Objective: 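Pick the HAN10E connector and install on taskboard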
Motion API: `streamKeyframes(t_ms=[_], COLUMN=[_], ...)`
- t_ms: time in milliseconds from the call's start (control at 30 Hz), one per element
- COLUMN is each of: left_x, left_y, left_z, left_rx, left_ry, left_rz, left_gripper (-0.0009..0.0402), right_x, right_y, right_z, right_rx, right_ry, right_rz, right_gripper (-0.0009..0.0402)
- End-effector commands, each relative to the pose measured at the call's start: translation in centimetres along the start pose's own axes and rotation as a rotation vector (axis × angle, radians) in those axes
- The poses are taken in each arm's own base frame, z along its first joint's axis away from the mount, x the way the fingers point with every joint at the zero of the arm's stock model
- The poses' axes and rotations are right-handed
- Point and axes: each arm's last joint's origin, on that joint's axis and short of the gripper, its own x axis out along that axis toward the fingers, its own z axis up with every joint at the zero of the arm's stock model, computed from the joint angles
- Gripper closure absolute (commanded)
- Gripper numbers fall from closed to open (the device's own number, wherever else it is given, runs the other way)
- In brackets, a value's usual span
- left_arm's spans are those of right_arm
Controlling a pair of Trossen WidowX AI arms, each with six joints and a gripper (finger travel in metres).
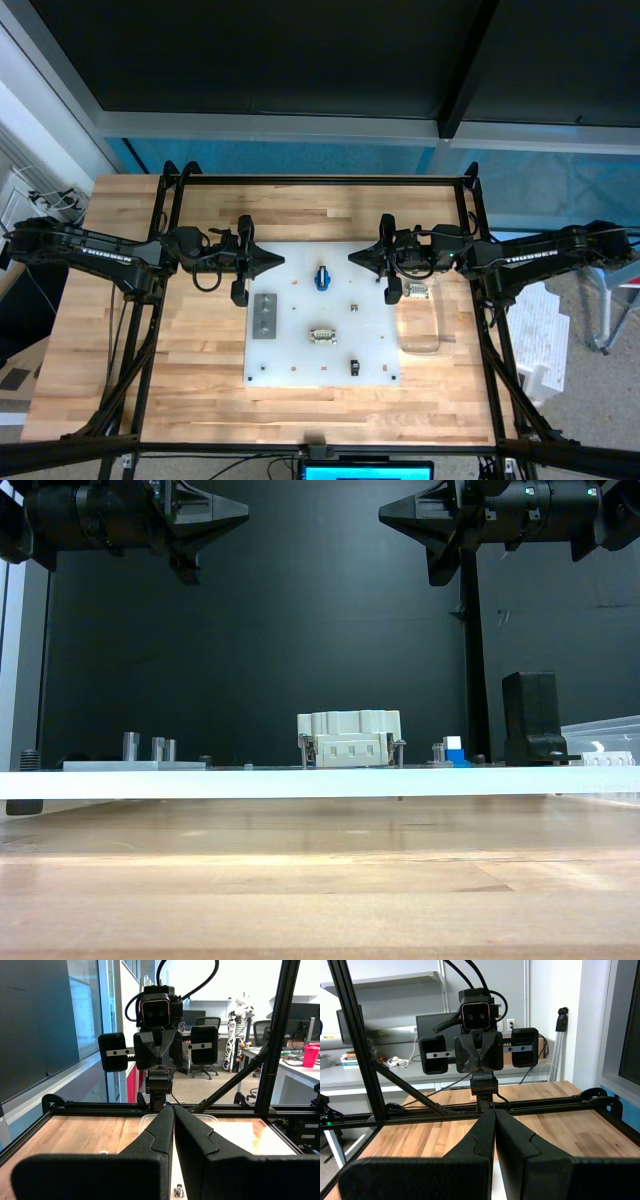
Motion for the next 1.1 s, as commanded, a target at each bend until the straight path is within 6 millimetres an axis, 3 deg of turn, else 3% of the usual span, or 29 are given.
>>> streamKeyframes(t_ms=[33,733,867,1100], left_x=[0.0,0.0,0.0,0.0], left_y=[0.0,0.0,0.0,0.0], left_z=[0.0,0.0,0.0,0.0], left_rx=[0.000,0.000,0.000,0.000], left_ry=[0.000,0.000,0.000,0.000], left_rz=[0.000,0.000,0.000,0.000], left_gripper=[0.0392,0.0392,0.0392,0.0392], right_x=[0.0,0.0,0.0,0.2], right_y=[0.0,0.0,0.0,0.2], right_z=[0.0,0.0,0.3,2.3], right_rx=[0.000,0.000,0.064,-0.008], right_ry=[0.000,-0.001,0.007,0.308], right_rz=[-0.001,0.000,0.000,-0.027], right_gripper=[0.0393,0.0393,0.0393,0.0393])
